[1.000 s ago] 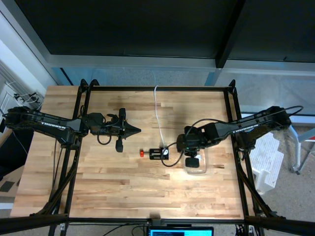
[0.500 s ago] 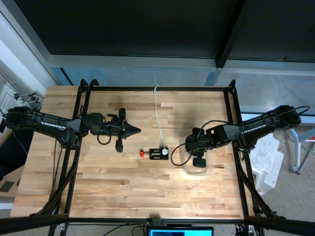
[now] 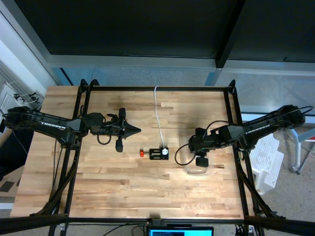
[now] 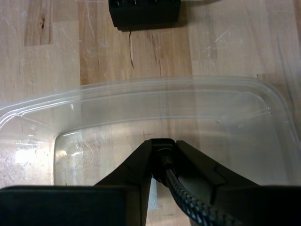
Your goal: Remove the power plug from the receptacle and place in the container
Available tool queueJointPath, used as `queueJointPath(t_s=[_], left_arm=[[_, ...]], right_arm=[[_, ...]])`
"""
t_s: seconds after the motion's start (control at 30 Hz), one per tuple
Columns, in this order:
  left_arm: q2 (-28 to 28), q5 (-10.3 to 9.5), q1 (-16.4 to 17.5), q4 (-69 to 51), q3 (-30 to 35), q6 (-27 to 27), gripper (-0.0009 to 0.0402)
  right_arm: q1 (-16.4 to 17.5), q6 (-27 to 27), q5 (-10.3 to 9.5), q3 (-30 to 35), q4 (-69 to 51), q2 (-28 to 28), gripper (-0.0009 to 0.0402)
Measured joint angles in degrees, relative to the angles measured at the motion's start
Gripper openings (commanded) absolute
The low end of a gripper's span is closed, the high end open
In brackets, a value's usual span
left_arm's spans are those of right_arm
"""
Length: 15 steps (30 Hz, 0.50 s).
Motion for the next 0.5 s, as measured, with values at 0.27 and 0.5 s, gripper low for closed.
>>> queueJointPath(t_s=[0.27, 0.5], left_arm=[[0.0, 0.0, 0.0, 0.0, 0.0, 0.0, 0.0], [0.0, 0.0, 0.0, 0.0, 0.0, 0.0, 0.0]], right_arm=[[0.1, 0.2, -0.02, -0.1, -0.2, -1.9, 0.0179], [0.1, 1.2, -0.13, -0.1, -0.5, -2.8, 0.0218]])
